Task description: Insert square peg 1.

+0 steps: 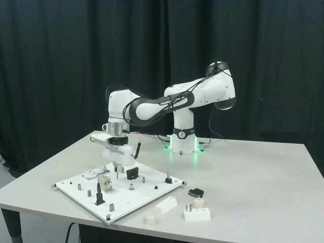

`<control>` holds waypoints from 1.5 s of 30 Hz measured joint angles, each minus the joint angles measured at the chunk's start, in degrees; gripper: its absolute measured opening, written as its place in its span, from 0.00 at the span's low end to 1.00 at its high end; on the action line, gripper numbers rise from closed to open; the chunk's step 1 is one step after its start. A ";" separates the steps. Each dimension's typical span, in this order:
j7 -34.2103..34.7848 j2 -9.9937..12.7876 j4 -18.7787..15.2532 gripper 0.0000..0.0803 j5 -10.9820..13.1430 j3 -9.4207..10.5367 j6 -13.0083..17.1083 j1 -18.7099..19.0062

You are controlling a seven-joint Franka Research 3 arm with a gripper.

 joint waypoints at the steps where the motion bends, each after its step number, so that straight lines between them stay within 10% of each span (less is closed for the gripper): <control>1: 0.00 0.04 0.10 0.03 0.17 0.37 -0.07 -0.24; 45: -1.31 0.84 -1.51 0.03 0.18 1.79 -3.33 -1.56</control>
